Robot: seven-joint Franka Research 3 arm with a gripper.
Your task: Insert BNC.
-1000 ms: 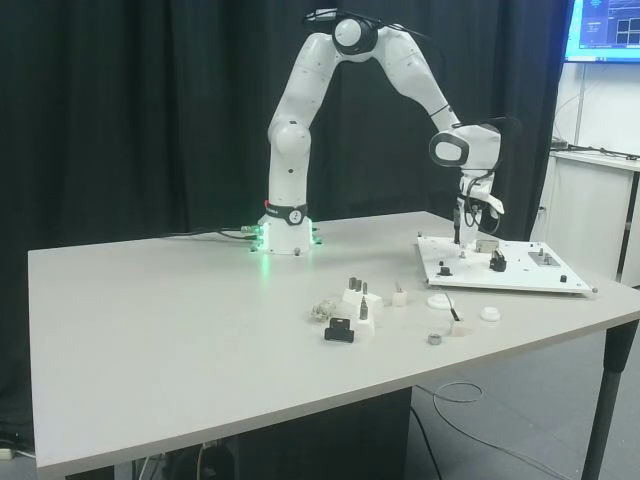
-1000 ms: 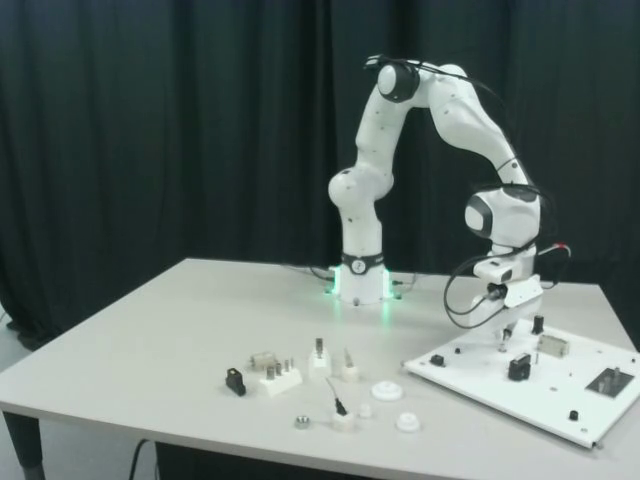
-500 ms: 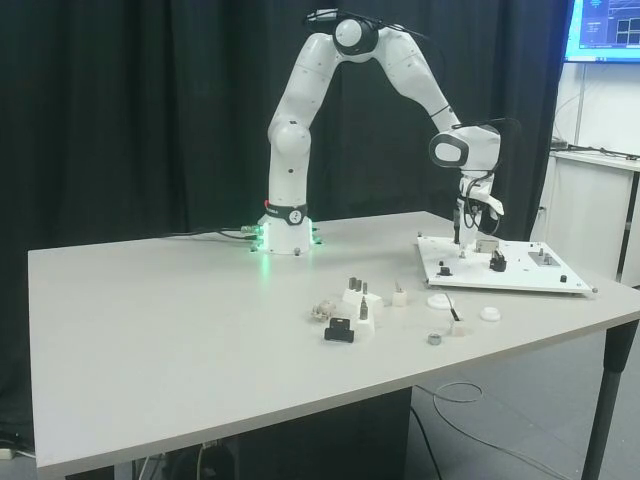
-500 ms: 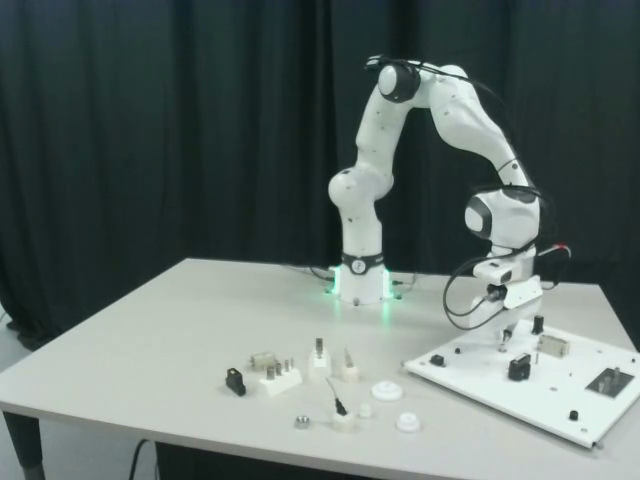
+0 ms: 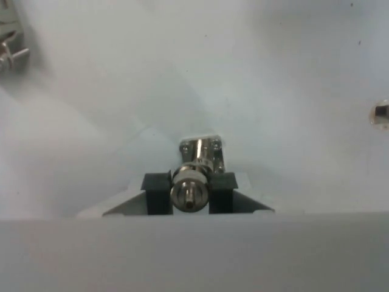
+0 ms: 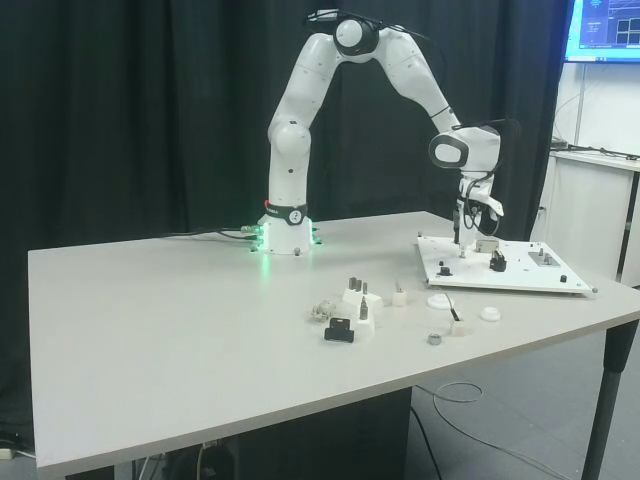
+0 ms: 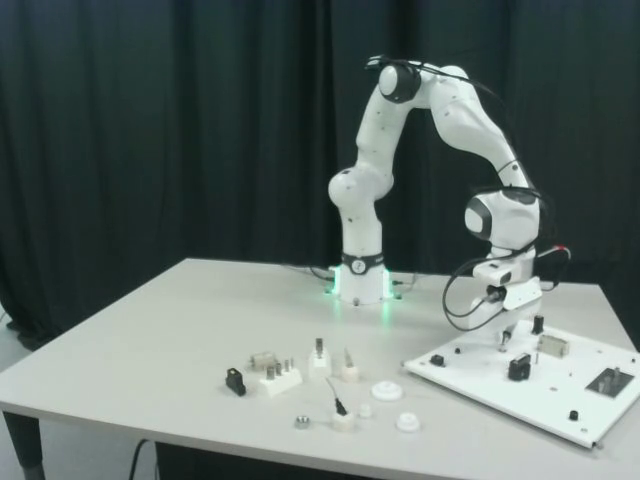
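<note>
In the wrist view my gripper (image 5: 189, 193) is shut on the BNC plug (image 5: 189, 186), a metal barrel held between two black fingers (image 5: 157, 193). Just beyond the plug, a metal BNC socket with a square flange (image 5: 201, 148) stands on the white board (image 5: 121, 91); the plug's tip is close to it, and I cannot tell whether they touch. In the room views the gripper (image 6: 459, 236) (image 7: 506, 340) hangs low over the near-left part of the white board (image 6: 520, 280) (image 7: 540, 400), pointing down.
Other small fittings sit on the board, among them a black block (image 7: 518, 368) and a grey plate (image 7: 610, 379). Loose parts lie on the grey table: white holders (image 6: 358, 298), a black clip (image 6: 340, 330), white discs (image 7: 386, 391). The arm's base (image 6: 284, 228) glows green.
The wrist has shifted very slightly towards the arm's base. The plug stays held between the fingers.
</note>
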